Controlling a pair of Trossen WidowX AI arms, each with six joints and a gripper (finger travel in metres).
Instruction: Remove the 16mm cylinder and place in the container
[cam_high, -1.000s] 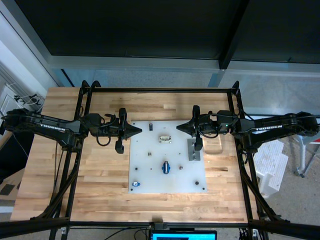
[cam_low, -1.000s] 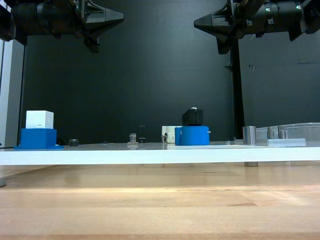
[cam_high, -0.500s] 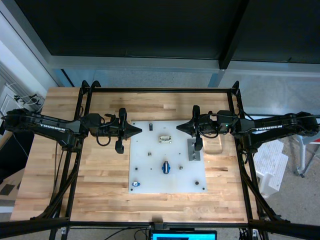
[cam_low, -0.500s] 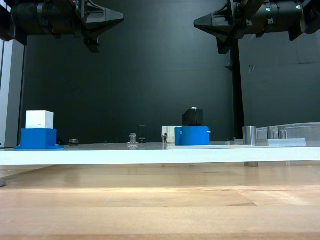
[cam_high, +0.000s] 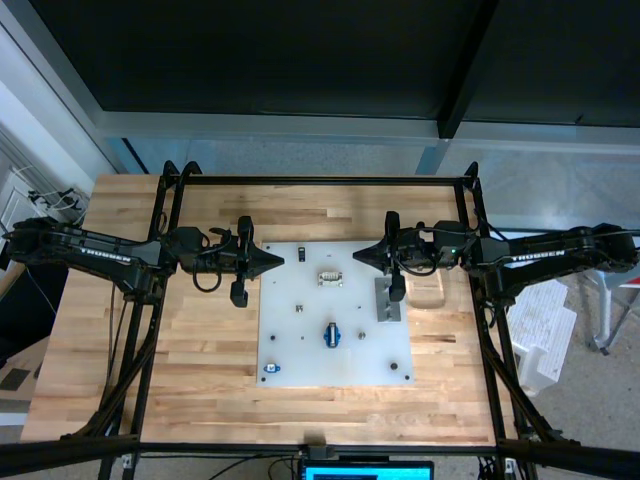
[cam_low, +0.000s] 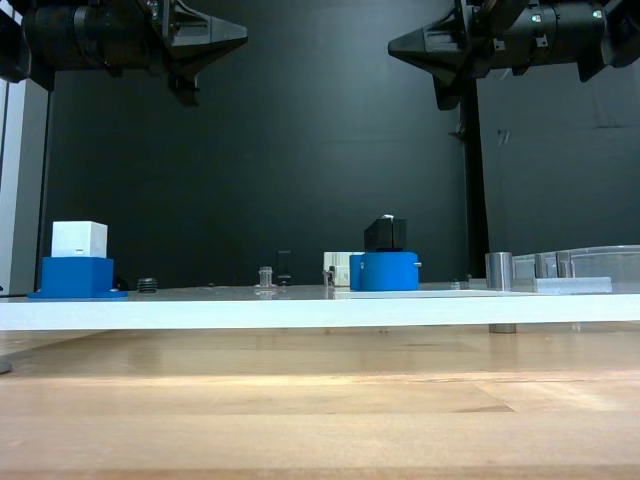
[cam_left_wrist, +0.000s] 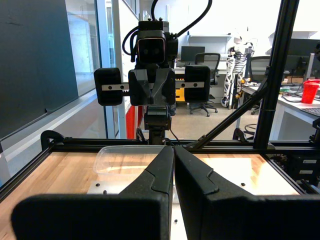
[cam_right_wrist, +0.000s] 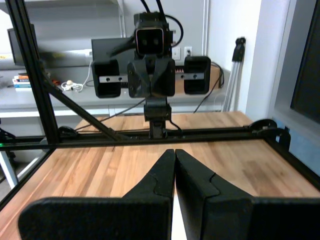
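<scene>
The 16mm cylinder (cam_high: 300, 254) is a small dark rod standing upright near the far edge of the white board (cam_high: 300, 350); in the low view the cylinder (cam_low: 285, 266) is a thin dark post. The container (cam_high: 428, 290) is a see-through tray on the wood just right of the board, under the right arm, and the container (cam_left_wrist: 125, 157) also shows in the left wrist view. My left gripper (cam_high: 283, 259) hovers high at the board's left edge, shut and empty. My right gripper (cam_high: 357, 253) hovers high over the board's far right part, shut and empty. Their tips face each other.
A grey rectangular block (cam_high: 388, 300) lies on the board's right side. A blue connector (cam_high: 332, 335) stands mid-board, and a blue base with a white cube (cam_low: 78, 262) sits at the near left corner. A black frame (cam_high: 320, 181) borders the table.
</scene>
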